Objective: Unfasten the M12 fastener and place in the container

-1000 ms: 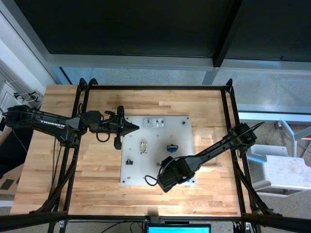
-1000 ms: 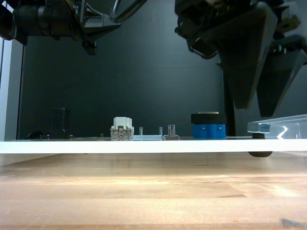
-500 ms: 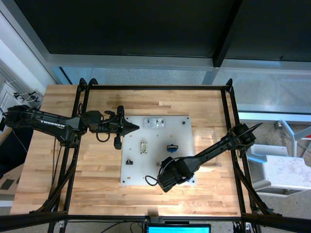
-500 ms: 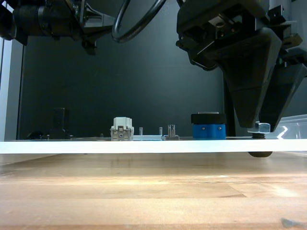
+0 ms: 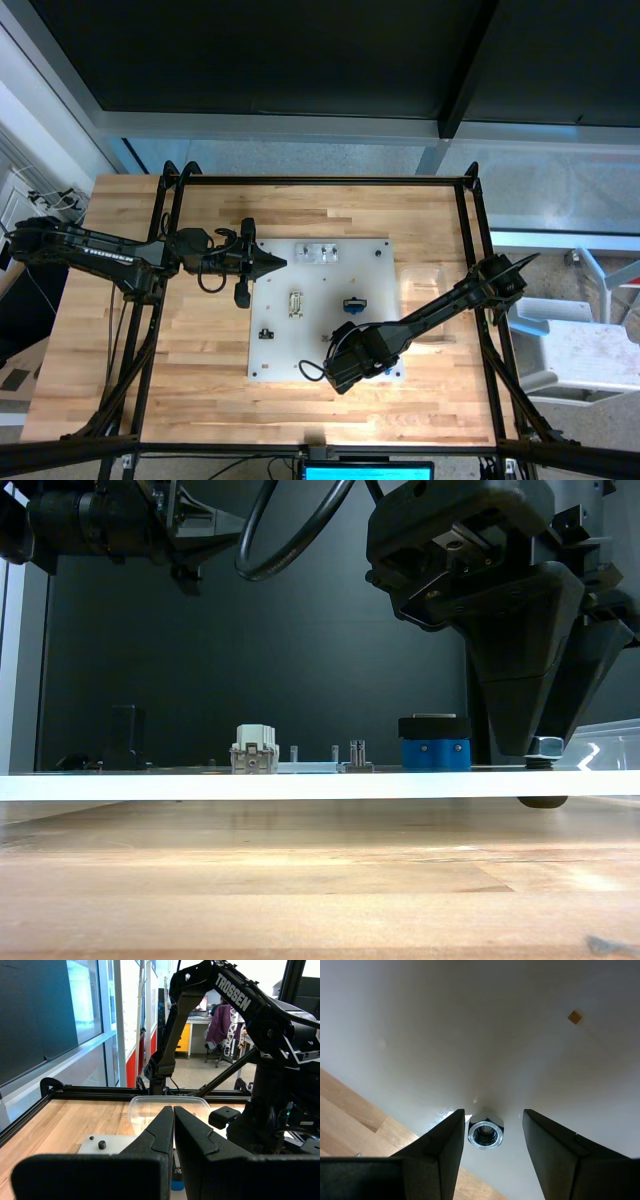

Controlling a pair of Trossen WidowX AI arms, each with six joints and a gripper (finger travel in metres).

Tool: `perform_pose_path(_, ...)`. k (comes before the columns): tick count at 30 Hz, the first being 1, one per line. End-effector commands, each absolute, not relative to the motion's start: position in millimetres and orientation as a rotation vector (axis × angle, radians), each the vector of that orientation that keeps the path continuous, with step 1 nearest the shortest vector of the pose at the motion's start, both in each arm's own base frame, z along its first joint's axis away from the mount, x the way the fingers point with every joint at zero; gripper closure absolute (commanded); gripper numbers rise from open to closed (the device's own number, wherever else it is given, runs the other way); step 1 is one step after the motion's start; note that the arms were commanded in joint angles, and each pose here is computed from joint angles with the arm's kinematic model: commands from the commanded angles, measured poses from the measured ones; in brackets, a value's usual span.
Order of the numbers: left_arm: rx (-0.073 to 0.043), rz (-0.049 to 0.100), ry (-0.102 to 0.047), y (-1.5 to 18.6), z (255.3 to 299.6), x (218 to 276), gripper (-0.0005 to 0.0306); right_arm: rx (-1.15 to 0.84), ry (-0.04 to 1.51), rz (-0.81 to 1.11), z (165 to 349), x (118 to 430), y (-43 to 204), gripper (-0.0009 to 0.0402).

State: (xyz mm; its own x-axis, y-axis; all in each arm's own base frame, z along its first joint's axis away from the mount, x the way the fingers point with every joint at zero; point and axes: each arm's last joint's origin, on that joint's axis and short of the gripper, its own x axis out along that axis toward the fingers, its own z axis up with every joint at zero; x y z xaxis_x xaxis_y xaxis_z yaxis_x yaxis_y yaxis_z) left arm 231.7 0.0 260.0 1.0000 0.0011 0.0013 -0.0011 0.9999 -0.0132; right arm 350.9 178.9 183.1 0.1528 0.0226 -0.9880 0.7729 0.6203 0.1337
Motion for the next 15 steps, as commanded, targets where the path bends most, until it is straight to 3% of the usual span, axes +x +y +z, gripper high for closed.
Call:
perform_pose_path(1, -0.013, 0.001, -0.002, 0.0, 260.2, 231.8, 0.0300, 0.753, 1.330, -0.606, 183.4, 350.9, 179.3, 0.0250)
perform_pose_path(15, -0.013, 0.001, -0.002, 0.0, 260.2, 231.8, 0.0300, 0.746, 1.348, -0.585, 183.0, 350.7, 179.1, 0.0335)
